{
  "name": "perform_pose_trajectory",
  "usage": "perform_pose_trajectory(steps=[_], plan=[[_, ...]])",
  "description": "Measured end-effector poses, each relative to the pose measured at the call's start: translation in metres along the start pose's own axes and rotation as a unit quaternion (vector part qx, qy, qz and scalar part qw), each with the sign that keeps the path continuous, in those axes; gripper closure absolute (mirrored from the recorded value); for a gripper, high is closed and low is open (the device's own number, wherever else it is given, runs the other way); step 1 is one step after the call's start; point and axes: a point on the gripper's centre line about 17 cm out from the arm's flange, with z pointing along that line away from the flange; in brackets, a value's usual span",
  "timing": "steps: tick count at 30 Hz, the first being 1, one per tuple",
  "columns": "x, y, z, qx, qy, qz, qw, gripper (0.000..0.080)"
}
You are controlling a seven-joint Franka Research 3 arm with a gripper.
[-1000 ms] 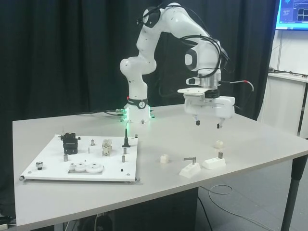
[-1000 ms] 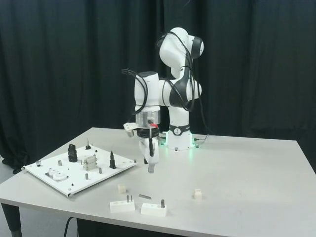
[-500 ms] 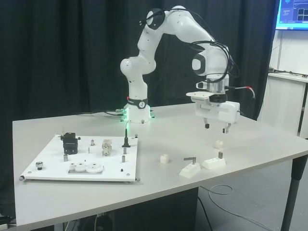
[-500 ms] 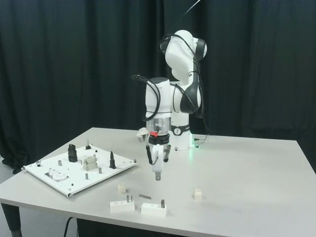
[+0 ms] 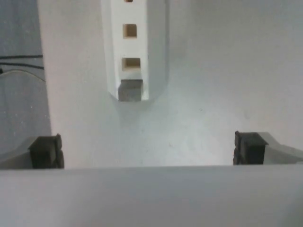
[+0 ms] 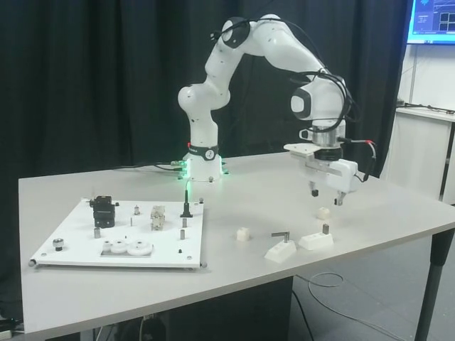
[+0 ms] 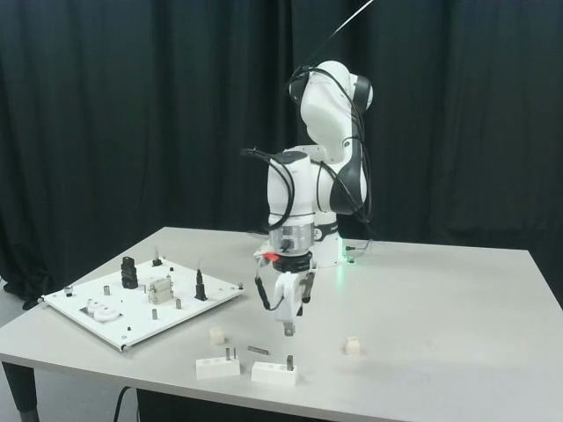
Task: Pick square peg 4.
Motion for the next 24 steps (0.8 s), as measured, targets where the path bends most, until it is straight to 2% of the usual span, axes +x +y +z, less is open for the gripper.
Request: perform_pose_trajectory(steps=[11, 24], plan=[[0.008, -0.016, 0.022, 0.0, 0.002, 0.024, 0.9997, 0.0003], [0.002, -0.013, 0.05, -0.033, 0.008, 0.017, 0.9993, 0.0003]])
